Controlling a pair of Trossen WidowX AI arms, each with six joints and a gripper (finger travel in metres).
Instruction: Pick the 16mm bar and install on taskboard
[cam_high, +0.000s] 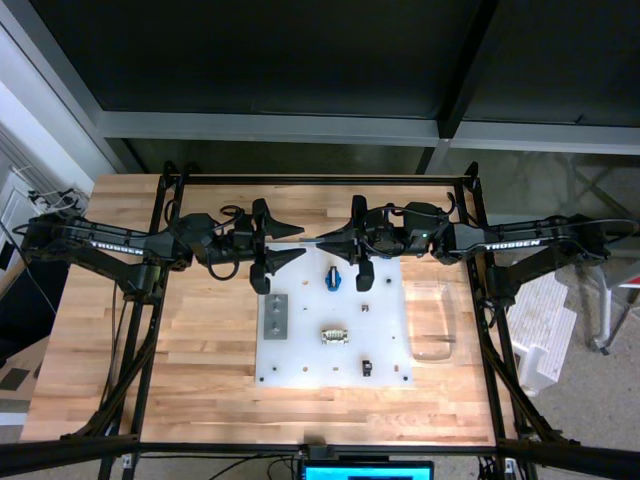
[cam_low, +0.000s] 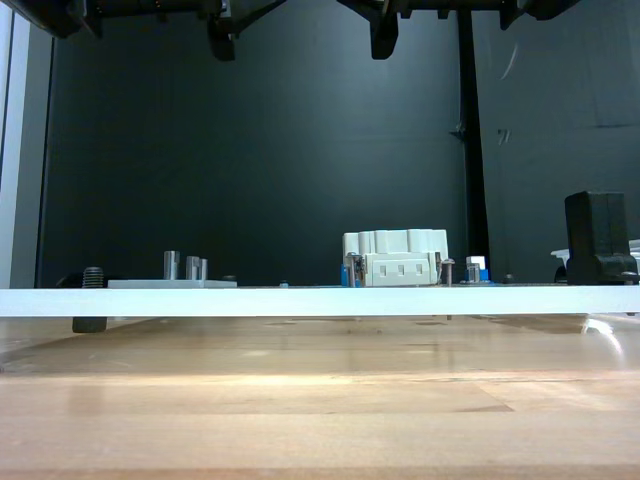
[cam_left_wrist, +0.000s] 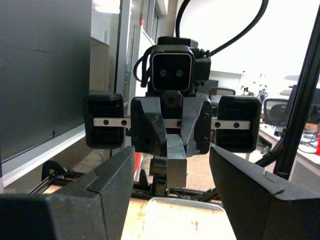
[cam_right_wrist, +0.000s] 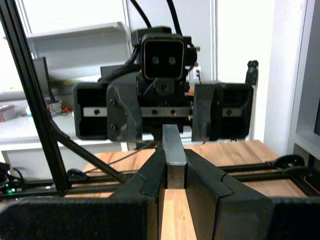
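The 16mm bar (cam_high: 292, 241) is a short grey metal bar held level, high above the white taskboard (cam_high: 300, 355). My right gripper (cam_high: 325, 244) is shut on one end of it; in the right wrist view the bar (cam_right_wrist: 172, 142) sits clamped between the fingers. My left gripper (cam_high: 299, 244) faces the right one, open. The bar's free end (cam_left_wrist: 176, 162) reaches into the gap between the left fingers (cam_left_wrist: 117, 192), which stand apart from it on both sides. In the low view only the undersides of both grippers show at the upper edge.
On the taskboard sit a grey block with holes (cam_high: 275, 318), a blue part (cam_high: 333, 278), a white connector (cam_low: 395, 258) and small black parts (cam_high: 367, 367). A clear tray (cam_high: 432, 322) lies beside the board's right edge. Black frame rails run along both table sides.
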